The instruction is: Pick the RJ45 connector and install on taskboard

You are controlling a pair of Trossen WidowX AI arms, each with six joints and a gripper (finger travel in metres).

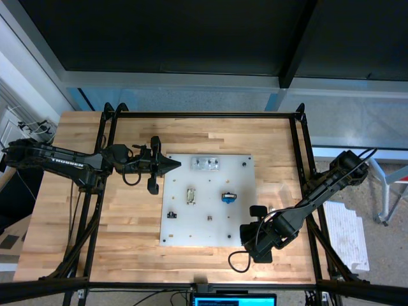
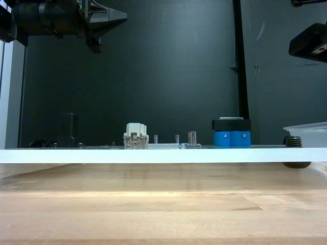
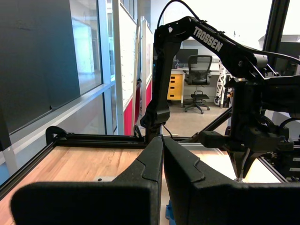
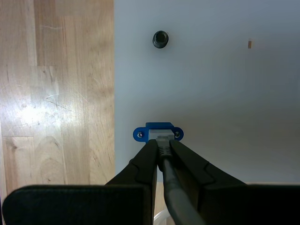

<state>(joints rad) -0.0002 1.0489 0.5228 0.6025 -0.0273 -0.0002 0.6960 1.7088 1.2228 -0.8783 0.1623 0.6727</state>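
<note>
Right wrist view shows the RJ45 connector [image 4: 162, 138] pinched between the jaws of the right gripper [image 4: 163, 143]. Its pale nose sits at the mouth of a blue socket [image 4: 159, 125] fixed to the taskboard [image 4: 211, 84], and how far it has entered cannot be told. A grey cable [image 4: 171, 197] trails back from the plug between the fingers. In the high view this gripper hangs over the board's 5 o'clock corner, close to the edge where the wooden counter [image 1: 127, 248] begins. The step in hand looks like the final seating. It would go best with the plug kept square to the socket, pushed straight along its own axis without twisting. The grip should hold until the latch catches, and the cable should stay slack so it cannot lever the nose sideways. The left gripper [image 1: 171, 164] hovers high at the board's 10 o'clock edge, jaws pressed together and empty.
</note>
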